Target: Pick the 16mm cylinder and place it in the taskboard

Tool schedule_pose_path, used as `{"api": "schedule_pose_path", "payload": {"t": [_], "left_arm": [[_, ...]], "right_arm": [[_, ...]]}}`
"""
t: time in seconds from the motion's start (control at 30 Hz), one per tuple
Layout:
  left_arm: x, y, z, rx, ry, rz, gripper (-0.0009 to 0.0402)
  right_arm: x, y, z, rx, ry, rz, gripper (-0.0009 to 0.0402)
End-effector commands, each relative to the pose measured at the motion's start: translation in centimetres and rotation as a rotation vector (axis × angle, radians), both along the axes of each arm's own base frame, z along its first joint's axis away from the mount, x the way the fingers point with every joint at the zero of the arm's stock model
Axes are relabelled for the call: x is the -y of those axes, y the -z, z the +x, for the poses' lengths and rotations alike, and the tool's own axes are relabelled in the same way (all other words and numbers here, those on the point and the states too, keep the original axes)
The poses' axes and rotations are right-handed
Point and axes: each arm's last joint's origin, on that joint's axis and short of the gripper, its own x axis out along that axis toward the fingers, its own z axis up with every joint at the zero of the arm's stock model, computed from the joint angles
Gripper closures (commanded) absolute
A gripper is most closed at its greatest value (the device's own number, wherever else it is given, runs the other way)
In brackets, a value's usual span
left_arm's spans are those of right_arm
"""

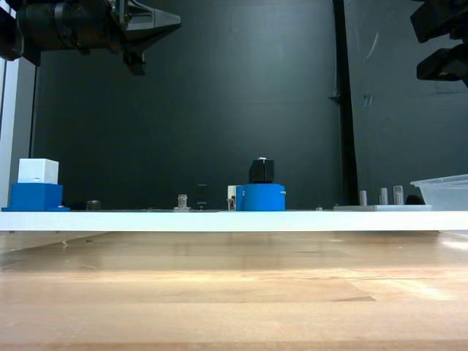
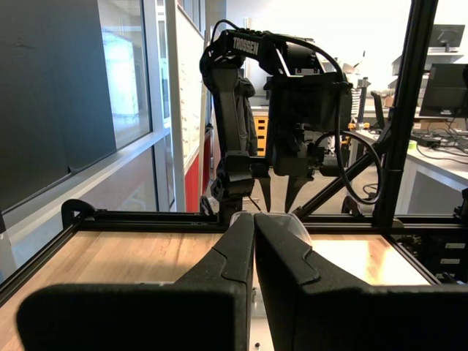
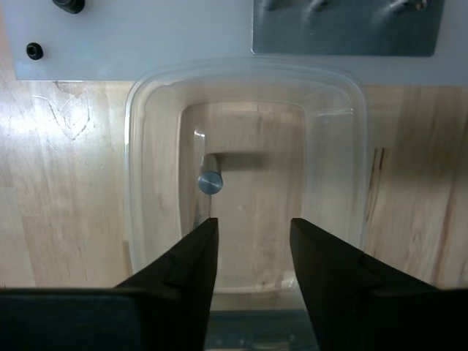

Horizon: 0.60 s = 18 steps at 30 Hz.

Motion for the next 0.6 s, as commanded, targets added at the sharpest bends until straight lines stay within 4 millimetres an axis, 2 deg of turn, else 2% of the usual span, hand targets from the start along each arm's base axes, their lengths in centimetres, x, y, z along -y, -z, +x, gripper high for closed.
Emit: {"api": "schedule_pose_path", "payload": {"t": [0.03, 0.37, 0.6], "left_arm": [[0.0, 0.0, 0.0, 0.000, 0.000, 0.000, 0.0393], [0.0, 0.0, 0.0, 0.000, 0.000, 0.000, 0.0393], [0.0, 0.0, 0.0, 0.000, 0.000, 0.000, 0.0393]], "right_arm": [[-0.2, 0.6, 0.0, 0.004, 0.014, 0.006, 0.0235], [-0.4, 1.7, 0.1, 0.021, 0.016, 0.020, 0.0202], [-0.6, 3.3, 0.0, 0.025, 0.025, 0.027, 0.0189]]}}
